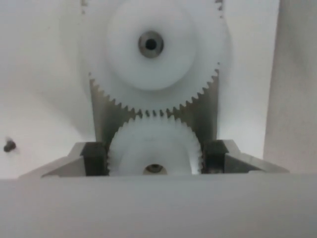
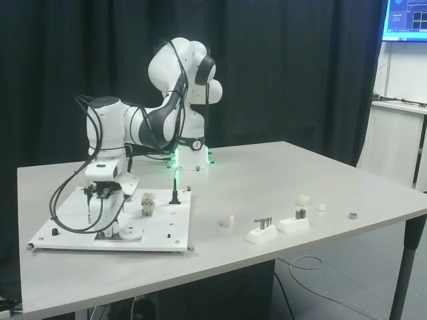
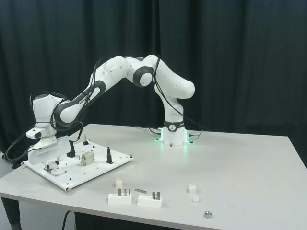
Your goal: Insert medium gear.
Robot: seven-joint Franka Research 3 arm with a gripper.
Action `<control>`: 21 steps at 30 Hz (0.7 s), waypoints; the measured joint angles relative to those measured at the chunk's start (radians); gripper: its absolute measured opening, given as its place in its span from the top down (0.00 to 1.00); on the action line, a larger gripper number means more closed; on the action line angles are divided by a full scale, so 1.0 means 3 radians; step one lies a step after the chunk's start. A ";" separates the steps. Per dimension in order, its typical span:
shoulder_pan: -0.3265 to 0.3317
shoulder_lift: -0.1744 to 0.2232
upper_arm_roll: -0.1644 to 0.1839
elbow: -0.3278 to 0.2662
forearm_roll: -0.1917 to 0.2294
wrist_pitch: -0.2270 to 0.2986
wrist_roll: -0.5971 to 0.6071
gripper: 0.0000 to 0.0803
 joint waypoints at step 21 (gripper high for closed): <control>0.0001 0.0001 0.0000 -0.0001 0.0003 -0.0001 0.1267 0.51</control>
